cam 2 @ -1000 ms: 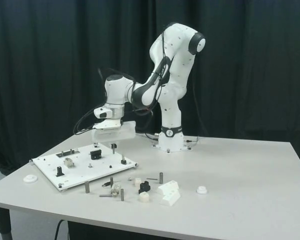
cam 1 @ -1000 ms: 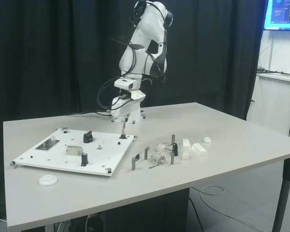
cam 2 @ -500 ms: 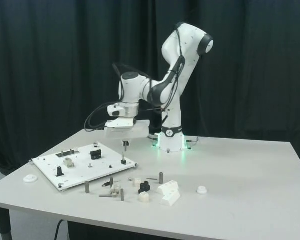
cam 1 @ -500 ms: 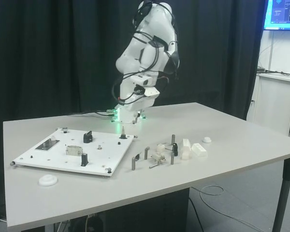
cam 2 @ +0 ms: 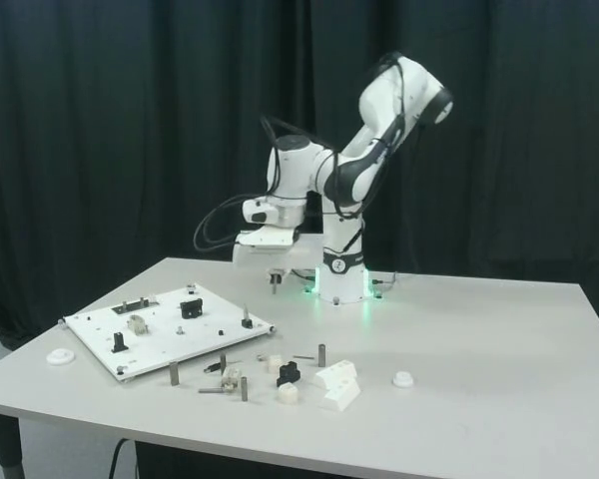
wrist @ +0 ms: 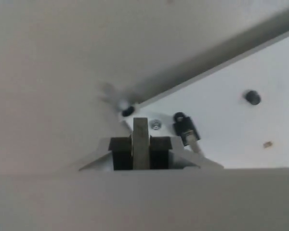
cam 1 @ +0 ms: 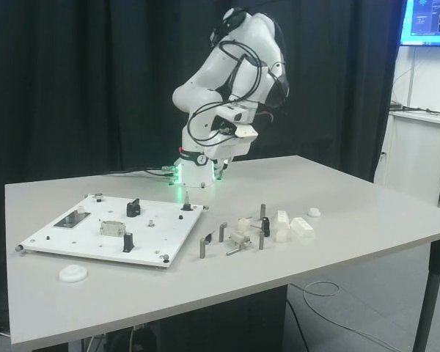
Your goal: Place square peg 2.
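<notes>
Peg gripped, hanging above the table

The wrist view alone shows the gripper (wrist: pixel 140 150) clamping the grey peg (wrist: pixel 140 142), lower centre of frame, near the white board (wrist: pixel 241 130) corner; room views show the arm (cam 2: pixel 364 160) raised beside the board, mid-frame.

2 room cams face the arm (cam 1: pixel 227 81) from across the table (cam 1: pixel 352 220), each a fair way back at about table height, from different sides. Both share arm, table, board (cam 2: pixel 160 334). Wrist cam looks down past the pincer (wrist: pixel 140 153), close on a board corner (wrist: pixel 130 113).
</notes>
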{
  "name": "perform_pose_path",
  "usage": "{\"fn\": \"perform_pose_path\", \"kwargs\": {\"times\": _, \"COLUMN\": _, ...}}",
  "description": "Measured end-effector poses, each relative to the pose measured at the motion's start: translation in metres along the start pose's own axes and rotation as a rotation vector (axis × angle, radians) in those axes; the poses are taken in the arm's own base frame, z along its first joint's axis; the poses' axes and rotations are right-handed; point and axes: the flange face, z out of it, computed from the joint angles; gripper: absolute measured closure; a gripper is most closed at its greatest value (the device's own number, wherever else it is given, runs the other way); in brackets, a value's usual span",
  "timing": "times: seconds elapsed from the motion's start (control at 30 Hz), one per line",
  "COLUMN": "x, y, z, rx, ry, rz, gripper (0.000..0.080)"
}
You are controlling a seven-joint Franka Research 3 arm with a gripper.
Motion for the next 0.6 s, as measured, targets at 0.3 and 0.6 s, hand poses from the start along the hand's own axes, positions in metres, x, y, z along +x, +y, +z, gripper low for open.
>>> {"fn": "perform_pose_path", "kwargs": {"times": 0.3, "x": -0.018, "y": -0.019, "z": -0.006, "rx": -0.046, "ry": -0.017, "rz": 0.042, "gripper": 0.0728}}
{"fn": "perform_pose_path", "kwargs": {"times": 0.6, "x": -0.037, "y": -0.026, "z": -0.02, "rx": -0.13, "ry": -0.042, "rz": 0.103, "gripper": 0.0728}}
